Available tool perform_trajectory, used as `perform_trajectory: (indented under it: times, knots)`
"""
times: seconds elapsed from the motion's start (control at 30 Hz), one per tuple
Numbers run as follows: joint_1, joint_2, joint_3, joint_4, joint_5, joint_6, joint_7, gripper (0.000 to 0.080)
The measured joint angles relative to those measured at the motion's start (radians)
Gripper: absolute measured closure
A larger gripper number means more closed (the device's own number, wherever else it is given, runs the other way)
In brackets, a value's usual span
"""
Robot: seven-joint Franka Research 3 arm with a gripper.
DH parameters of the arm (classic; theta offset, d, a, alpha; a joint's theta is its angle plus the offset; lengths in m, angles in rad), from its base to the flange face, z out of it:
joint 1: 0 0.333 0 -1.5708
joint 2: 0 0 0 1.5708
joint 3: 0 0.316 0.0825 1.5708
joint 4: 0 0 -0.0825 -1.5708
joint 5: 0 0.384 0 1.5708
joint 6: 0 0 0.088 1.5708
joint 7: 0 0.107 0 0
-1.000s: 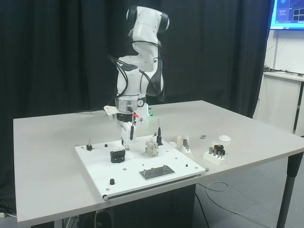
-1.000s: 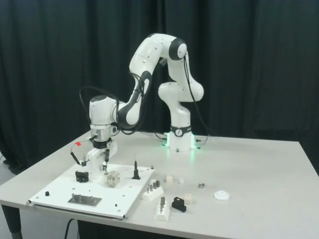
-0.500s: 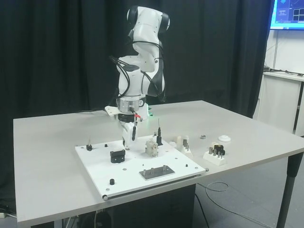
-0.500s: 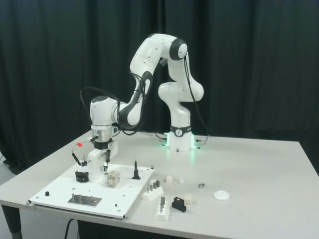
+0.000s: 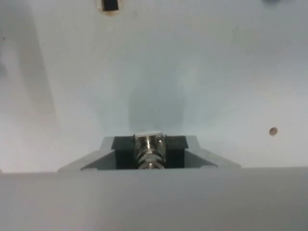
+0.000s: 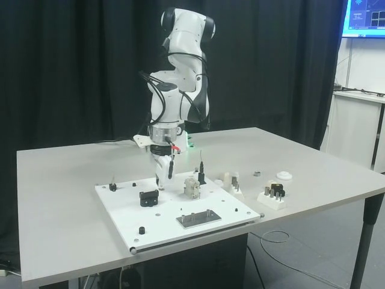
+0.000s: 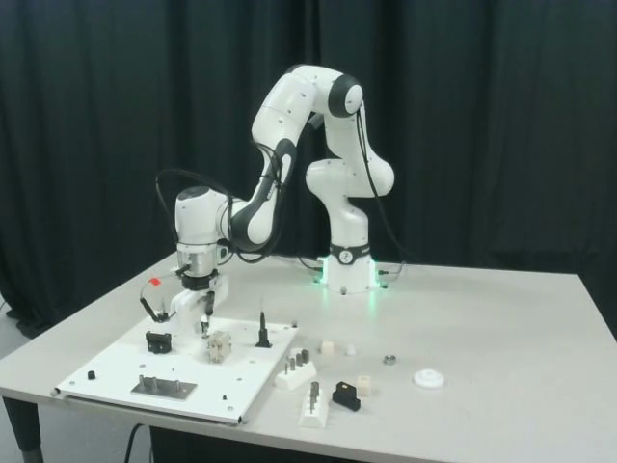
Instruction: Insert BNC.
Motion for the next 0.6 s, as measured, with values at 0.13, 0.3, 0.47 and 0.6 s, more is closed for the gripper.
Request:
perform_trajectory:
  times: [0.13,0.3,0.47,0.6]
  knots:
    - [0.001,0.000,0.000,0.000,0.000,0.000,-0.002,0.0677]
    - [0.001,0.000,0.000,0.000,0.000,0.000,-0.012,0.0677]
    - [0.002,0.000,0.000,0.000,0.000,0.000,-0.030,0.0677]
    - [0.002,0.000,0.000,0.000,0.000,0.000,-0.060,0.0677]
